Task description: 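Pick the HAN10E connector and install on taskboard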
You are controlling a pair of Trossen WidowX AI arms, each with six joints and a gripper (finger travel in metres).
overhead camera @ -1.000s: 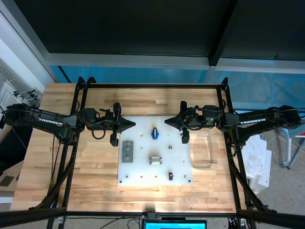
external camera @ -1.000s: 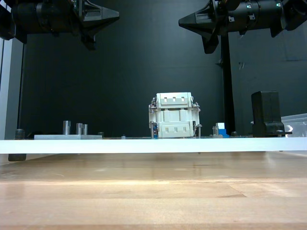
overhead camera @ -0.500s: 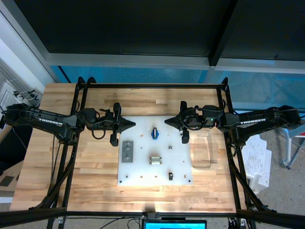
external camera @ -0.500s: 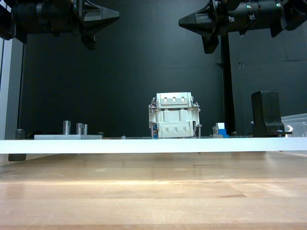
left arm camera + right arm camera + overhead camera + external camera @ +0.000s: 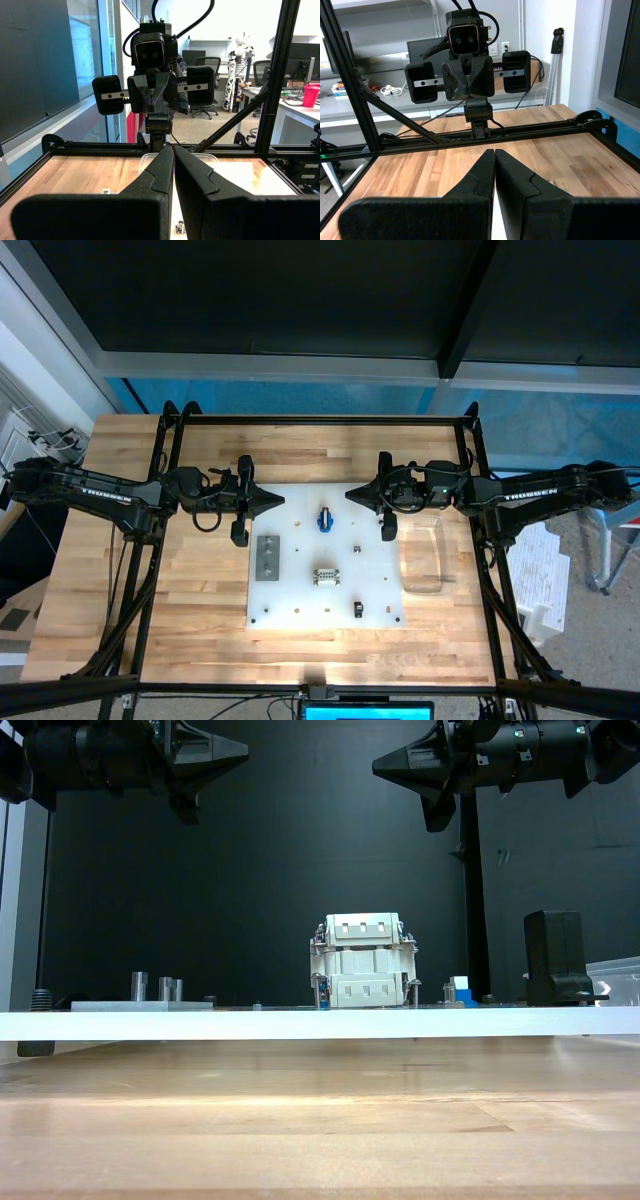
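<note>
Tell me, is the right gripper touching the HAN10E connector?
Apart: low view shows right gripper and left gripper high above the HAN10E connector on the taskboard.

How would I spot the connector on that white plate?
Find the white taskboard between the arms; the left gripper and right gripper hover shut over its far edge. Near its middle stands the HAN10E connector, the only pale beige block, beside the grey metal block.

Smooth, pale wooden planks form the worktop [image 5: 200, 600]. The taskboard [image 5: 290, 605] is matt white, probably plastic; its block [image 5: 267, 557] is dull grey metal. The HAN10E connector [image 5: 324, 577] looks pale beige plastic. Above the board's far corners, the left gripper [image 5: 280, 499] and right gripper [image 5: 348, 494] are matt black plastic.
</note>
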